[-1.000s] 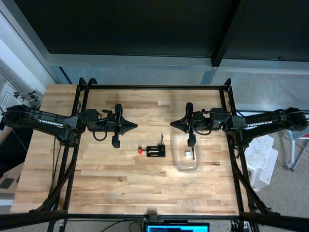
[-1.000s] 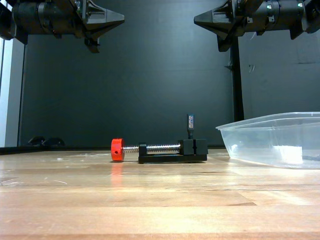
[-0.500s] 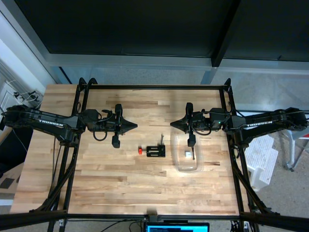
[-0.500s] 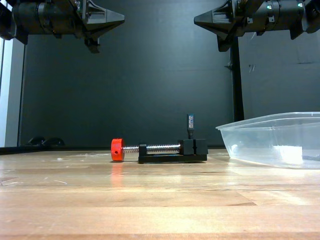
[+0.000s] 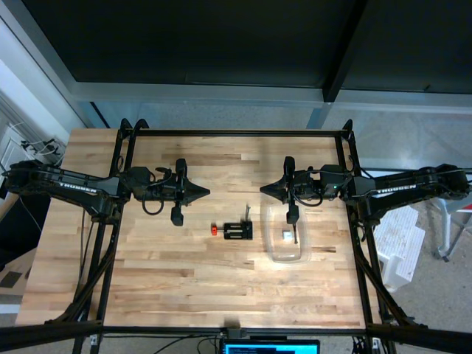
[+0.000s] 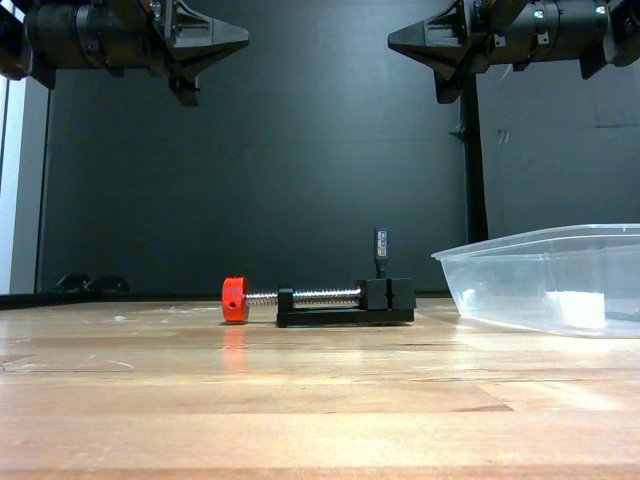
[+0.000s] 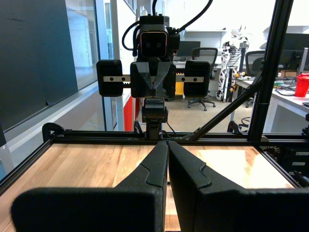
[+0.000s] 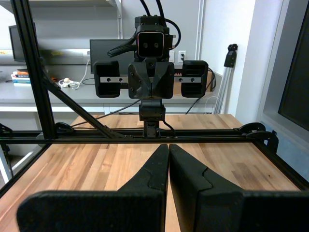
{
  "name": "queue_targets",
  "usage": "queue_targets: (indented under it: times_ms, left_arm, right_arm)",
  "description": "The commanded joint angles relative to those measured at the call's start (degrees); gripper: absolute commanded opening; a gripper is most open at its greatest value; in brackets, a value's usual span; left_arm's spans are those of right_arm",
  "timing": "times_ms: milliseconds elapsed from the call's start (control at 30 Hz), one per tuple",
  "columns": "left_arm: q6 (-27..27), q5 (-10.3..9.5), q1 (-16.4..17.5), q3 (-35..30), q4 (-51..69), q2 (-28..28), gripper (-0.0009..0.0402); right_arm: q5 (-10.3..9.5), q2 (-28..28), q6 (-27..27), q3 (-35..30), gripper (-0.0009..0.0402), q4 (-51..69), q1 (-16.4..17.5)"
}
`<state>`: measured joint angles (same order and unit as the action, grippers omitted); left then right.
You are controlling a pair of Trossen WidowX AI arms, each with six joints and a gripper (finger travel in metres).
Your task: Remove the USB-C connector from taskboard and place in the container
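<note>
The black vise (image 5: 238, 231) with its red knob (image 6: 234, 299) sits mid-table. Only a short dark fixed part (image 6: 380, 250) stands on it; no braided cable rises there. In the clear tray (image 5: 274, 251) lies a white block (image 5: 286, 235), and a thin dark piece (image 5: 296, 236) beside it looks like the USB-C connector with its cable. My left gripper (image 5: 206, 192) hangs high over the table's left half, shut and holding nothing (image 7: 167, 145). My right gripper (image 5: 262, 190) hangs high near the tray's far end, shut and holding nothing (image 8: 168, 147).
A black frame rail (image 5: 236, 133) runs along the table's far edge, with side struts (image 5: 110, 221) down both sides. The tray's wall (image 6: 520, 275) stands right of the vise. Bare wood (image 5: 184, 280) spans the near half of the table.
</note>
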<state>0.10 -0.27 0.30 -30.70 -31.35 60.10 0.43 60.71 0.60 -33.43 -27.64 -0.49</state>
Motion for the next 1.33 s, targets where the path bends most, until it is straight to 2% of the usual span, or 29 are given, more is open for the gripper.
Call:
queue_targets:
  times_ms: [33, 1333]
  left_arm:
    - [0.02, 0.02, 0.02, 0.00, -0.02, 0.02, 0.0000]
    - [0.02, 0.02, 0.02, 0.00, -0.02, 0.00, 0.0000]
  right_arm:
    - [0.02, 0.02, 0.02, -0.02, 0.0000, -0.02, 0.00]
    - [0.02, 0.02, 0.02, -0.02, 0.0000, 1.16, 0.02]
